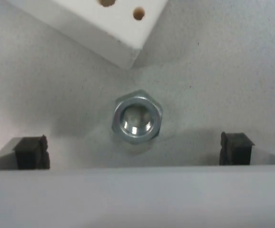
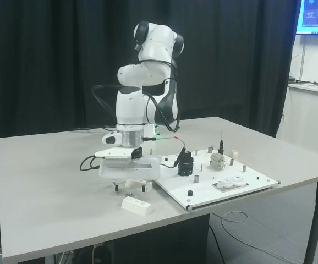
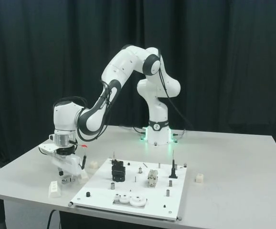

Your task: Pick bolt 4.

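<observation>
Two black fingertips (image 1: 31, 153) of the end effector (image 1: 134, 152) stood wide apart in the wrist view, clamped on nothing. Bolt 4 (image 1: 137, 117) stood head-up on the grey worktop (image 1: 232, 71), centred between the fingertips, touching neither. A white holder block (image 1: 99, 23) with drilled holes lay just beyond the bolt, near but apart from it.

In the first room view, the end effector (image 2: 130, 188) hung low over the worktop (image 2: 43, 181) at centre frame. The bolt (image 2: 129, 194) appeared as a small object directly beneath it, with the white block (image 2: 136, 205) just below and the white assembly board (image 2: 219, 187) to the right.

In the second room view, the end effector (image 3: 70, 178) sat at lower left, just above the worktop (image 3: 233, 191). The white block (image 3: 55, 189) lay beside it, left of the board (image 3: 138, 191). The bolt could not be made out here.
</observation>
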You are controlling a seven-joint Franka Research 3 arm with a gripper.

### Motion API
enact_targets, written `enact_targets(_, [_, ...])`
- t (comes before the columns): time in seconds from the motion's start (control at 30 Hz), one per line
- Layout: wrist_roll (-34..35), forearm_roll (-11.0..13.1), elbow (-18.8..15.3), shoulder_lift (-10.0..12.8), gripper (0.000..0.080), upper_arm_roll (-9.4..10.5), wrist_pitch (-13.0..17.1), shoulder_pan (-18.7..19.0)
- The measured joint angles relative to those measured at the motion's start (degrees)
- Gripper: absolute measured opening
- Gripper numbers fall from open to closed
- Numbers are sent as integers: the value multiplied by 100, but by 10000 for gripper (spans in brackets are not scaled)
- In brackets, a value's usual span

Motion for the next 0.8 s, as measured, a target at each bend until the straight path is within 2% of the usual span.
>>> enact_targets(0.3, [-32, 0, 84, 60, 800, 7, -14, 0])
enact_targets(0.8, [-32, 0, 316, 291, 800, 14, -81, -12])
